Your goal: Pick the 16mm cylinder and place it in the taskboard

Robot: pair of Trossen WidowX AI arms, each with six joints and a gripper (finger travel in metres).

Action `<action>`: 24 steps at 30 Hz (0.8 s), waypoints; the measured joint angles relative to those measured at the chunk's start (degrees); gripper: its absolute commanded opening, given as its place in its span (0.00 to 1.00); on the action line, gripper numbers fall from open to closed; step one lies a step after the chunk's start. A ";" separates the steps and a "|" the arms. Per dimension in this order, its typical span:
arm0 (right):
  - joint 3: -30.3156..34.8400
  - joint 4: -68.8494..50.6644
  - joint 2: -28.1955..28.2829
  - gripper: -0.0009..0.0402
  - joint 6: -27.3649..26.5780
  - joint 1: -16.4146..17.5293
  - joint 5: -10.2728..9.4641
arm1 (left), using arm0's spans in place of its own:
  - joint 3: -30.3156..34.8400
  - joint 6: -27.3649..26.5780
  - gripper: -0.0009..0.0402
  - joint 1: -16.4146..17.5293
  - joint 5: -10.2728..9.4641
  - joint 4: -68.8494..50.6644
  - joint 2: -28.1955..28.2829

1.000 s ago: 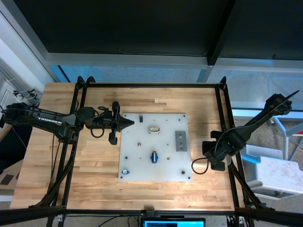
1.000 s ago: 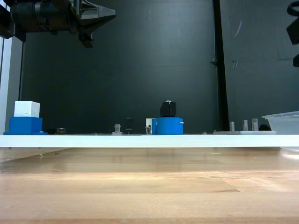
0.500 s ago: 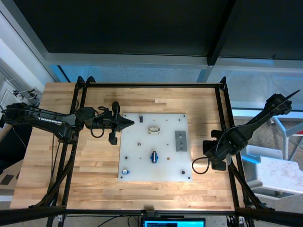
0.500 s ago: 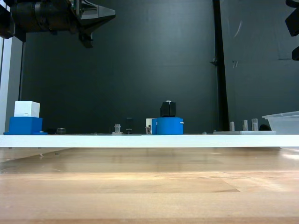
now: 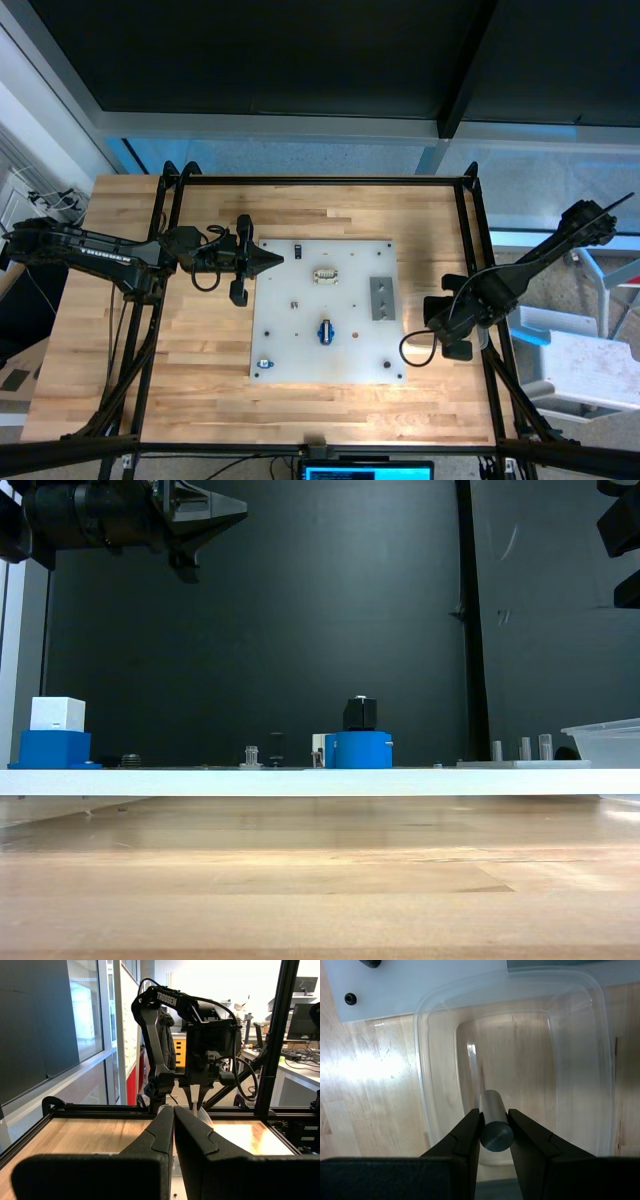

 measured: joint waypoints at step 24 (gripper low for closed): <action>10.51 4.11 14.47 0.04 -9.09 -7.85 0.02 | 0.00 0.00 0.02 0.00 0.02 0.02 0.00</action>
